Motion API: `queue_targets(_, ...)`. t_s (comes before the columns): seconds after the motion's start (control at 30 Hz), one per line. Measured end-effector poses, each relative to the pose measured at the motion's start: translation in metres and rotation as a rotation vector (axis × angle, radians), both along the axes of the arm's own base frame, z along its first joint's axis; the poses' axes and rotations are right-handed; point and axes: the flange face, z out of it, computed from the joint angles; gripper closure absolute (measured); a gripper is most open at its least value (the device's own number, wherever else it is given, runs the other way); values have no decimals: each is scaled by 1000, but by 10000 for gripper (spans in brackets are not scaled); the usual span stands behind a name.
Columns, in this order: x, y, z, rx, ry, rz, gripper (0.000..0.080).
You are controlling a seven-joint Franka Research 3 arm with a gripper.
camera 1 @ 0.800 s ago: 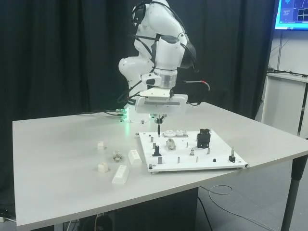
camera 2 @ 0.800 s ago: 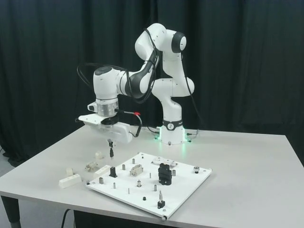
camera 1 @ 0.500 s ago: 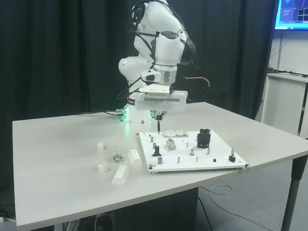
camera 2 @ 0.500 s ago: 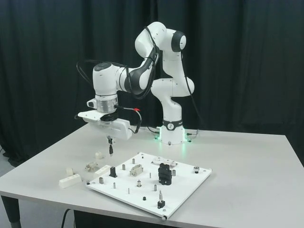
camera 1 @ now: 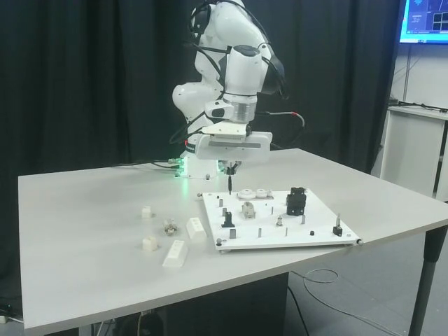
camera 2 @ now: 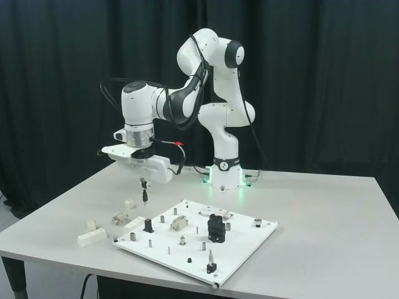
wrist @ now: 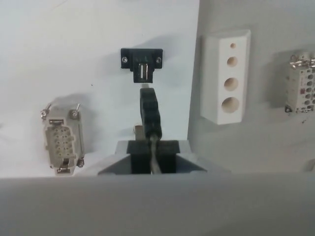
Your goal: Place USB.
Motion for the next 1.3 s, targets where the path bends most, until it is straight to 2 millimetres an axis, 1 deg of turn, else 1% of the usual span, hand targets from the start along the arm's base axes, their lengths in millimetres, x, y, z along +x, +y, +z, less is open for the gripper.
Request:
queue_targets(0.5,0,0,0,-1,-1,1,777)
queue_targets(0.7,4,9,0,8,-11,51,777)
queue_targets(0.83,8,24,-1,30,-18,65,777)
queue_targets(0.97,13,46,-2,58,-26,86,777)
queue_targets(1.17,21,88,-1,111,-45,117,777)
queue_targets(1.3,25,121,2,136,-58,118,777)
